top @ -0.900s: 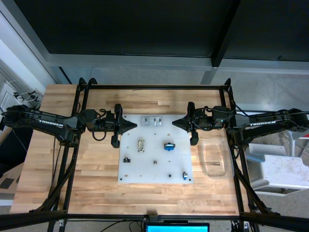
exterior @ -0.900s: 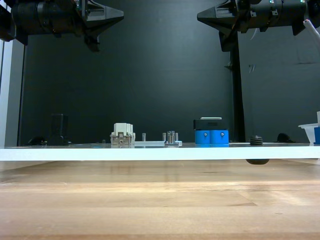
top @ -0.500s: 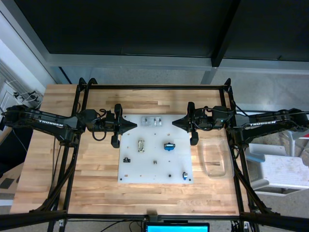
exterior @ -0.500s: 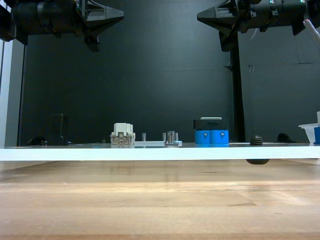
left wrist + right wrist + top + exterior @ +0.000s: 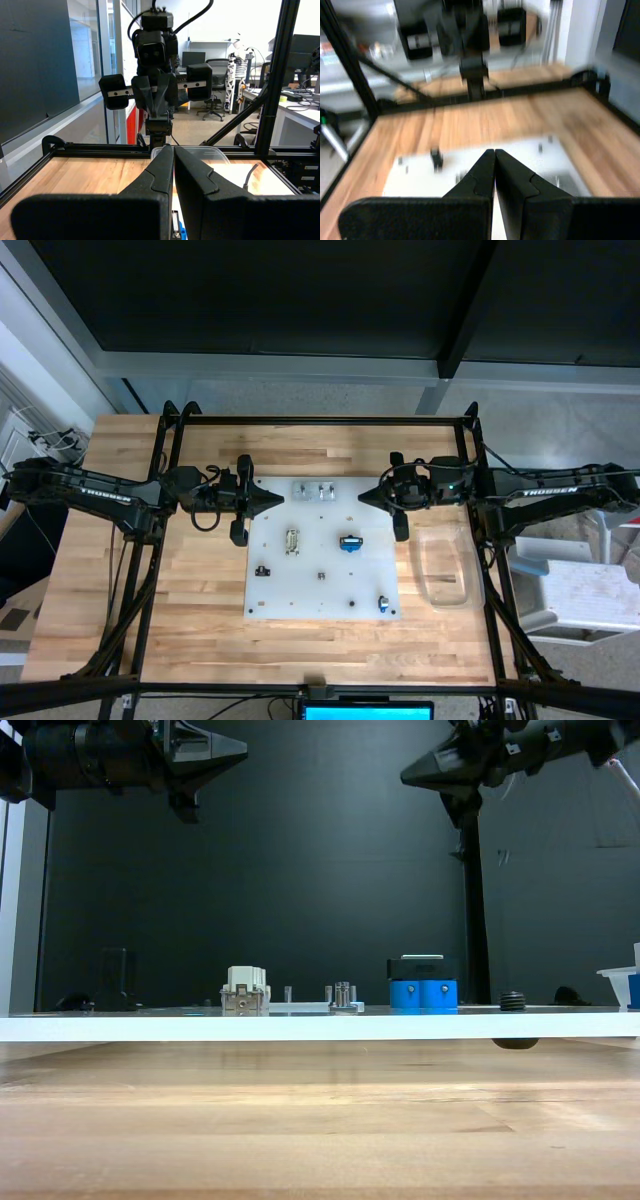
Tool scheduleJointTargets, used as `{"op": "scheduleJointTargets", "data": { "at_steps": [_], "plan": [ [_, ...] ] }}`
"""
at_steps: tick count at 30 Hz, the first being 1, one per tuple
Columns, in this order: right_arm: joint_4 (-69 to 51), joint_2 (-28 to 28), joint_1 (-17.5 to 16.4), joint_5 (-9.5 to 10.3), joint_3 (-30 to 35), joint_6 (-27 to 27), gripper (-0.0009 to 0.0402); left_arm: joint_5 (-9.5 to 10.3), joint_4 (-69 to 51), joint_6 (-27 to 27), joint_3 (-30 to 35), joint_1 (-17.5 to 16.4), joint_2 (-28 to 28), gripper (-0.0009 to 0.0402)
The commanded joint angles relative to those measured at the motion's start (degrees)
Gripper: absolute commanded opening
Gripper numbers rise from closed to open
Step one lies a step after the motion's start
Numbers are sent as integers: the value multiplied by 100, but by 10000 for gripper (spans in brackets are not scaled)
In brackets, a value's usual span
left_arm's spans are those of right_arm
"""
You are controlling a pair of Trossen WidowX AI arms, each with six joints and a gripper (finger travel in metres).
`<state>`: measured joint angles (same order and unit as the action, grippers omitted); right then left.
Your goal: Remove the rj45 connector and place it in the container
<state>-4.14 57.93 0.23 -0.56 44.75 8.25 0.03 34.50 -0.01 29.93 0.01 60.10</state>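
Left gripper hangs high over the far left edge of the white board, fingers pressed together, nothing between them. Down on the board, the beige-grey connector sits left of centre, with the blue connector to its right. Right gripper is up over the board's far right part, nose tipped slightly down, fingers closed tight and empty. The rj45 connector, a tiny whitish plug, sits at the board's near right corner on a small blue base, well apart from both grippers. The clear container lies on the wooden table, just beside the board's right edge.
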Motion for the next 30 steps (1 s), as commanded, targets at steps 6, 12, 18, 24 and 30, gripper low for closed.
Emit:
{"op": "scheduleJointTargets", "data": {
  "at_steps": [6, 12, 18, 24, 30],
  "plan": [
    [-2420, 413, -461, -57, 1180, 52, 0, 0, 2, 0, 2, -2, 2, 1],
    [-3871, 981, -887, -404, 1965, 269, 0, 0, 2, 0, 2, 0, 0, 1],
    [-4782, 1497, -1346, -597, 2483, 546, 0, 0, 2, 0, 2, 0, 0, 1],
    [-5296, 1941, -1718, -686, 2881, 833, 0, 0, 2, 0, 2, -2, 2, 1],
    [-5633, 2264, -2103, -769, 3209, 1252, 0, 0, 2, 0, 2, 0, 0, 1]
  ]
}}
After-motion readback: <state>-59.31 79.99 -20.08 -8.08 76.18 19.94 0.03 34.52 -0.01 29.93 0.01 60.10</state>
